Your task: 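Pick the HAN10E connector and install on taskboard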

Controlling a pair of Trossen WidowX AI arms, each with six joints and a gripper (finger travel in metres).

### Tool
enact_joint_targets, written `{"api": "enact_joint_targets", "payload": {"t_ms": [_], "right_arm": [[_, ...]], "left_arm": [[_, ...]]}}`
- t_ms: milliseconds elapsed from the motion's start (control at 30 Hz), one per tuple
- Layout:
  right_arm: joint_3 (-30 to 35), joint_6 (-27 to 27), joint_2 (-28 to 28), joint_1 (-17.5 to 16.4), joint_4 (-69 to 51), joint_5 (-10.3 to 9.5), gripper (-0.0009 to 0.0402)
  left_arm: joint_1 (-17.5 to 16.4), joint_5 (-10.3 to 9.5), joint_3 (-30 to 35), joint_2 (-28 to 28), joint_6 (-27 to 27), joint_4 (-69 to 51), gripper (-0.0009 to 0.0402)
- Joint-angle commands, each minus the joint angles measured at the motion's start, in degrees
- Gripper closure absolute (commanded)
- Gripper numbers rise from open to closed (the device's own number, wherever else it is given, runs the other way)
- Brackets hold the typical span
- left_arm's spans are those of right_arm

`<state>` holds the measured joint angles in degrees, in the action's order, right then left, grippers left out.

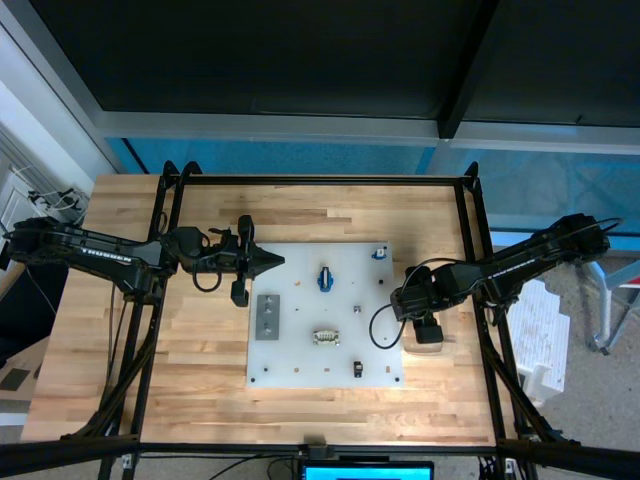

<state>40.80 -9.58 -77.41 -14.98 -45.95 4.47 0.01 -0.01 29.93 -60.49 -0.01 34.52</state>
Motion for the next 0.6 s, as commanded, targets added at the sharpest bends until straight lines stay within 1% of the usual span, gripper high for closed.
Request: {"api": "enact_joint_targets", "payload": {"t_ms": [33, 333, 600], "right_arm": [[-0.09, -0.04, 0.0, 0.11, 0.09, 0.04, 0.0168], [-0.11, 0.04, -1.07, 0.13, 0.26, -0.02, 0.0224], [0.24, 0.04, -0.04, 0.13, -0.11, -0.02, 0.0293]], "left_arm": [[0.0, 0.0, 0.02, 0.0, 0.0, 0.0, 0.0392], [0.0, 0.0, 0.02, 0.0, 0.0, 0.0, 0.0392], [0.0, 0.0, 0.02, 0.0, 0.0, 0.0, 0.0392]]}}
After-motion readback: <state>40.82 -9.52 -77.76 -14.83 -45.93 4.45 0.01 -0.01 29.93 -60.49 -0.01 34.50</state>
